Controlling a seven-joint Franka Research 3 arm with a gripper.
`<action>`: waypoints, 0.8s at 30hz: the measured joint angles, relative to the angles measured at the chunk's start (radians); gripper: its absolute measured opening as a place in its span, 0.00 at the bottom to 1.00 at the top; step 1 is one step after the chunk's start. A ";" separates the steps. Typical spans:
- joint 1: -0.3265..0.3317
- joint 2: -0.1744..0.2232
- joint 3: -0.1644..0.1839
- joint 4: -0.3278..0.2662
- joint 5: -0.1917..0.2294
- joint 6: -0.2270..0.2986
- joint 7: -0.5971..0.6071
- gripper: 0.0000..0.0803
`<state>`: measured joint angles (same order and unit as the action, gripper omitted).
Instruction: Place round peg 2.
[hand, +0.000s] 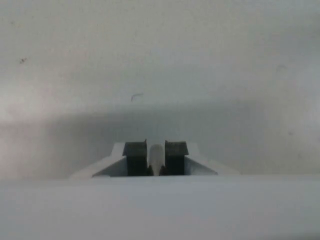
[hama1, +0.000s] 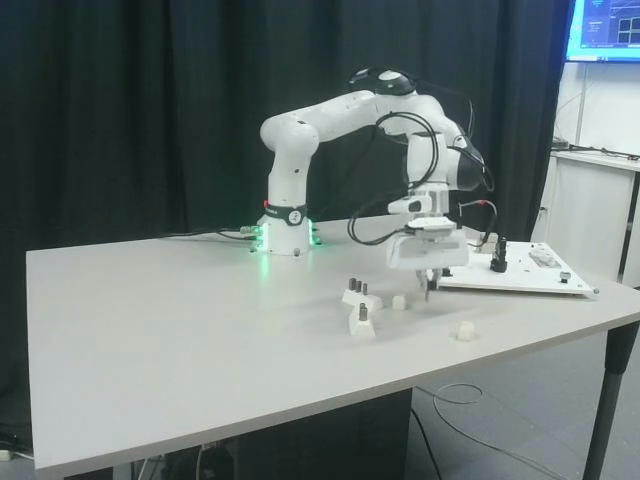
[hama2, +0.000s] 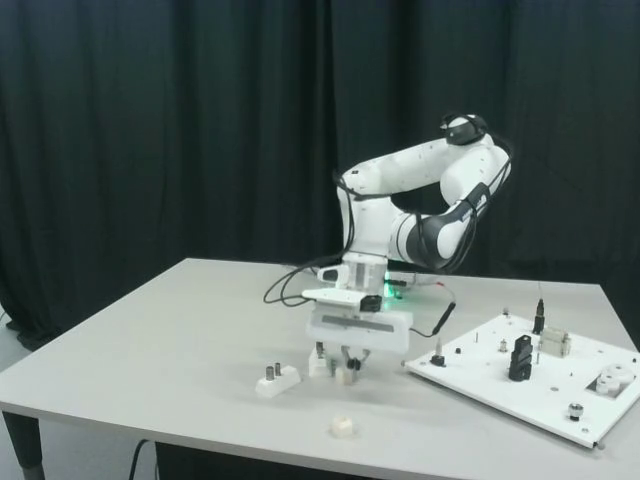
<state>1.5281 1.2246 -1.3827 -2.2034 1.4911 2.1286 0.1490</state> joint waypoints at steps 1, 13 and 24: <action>-0.007 0.000 0.006 0.007 0.001 -0.001 -0.001 0.09; -0.051 0.000 0.041 0.049 0.004 -0.052 -0.004 0.09; -0.050 0.000 0.046 0.050 0.008 -0.070 -0.004 0.09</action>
<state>1.4783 1.2247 -1.3370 -2.1534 1.4989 2.0582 0.1448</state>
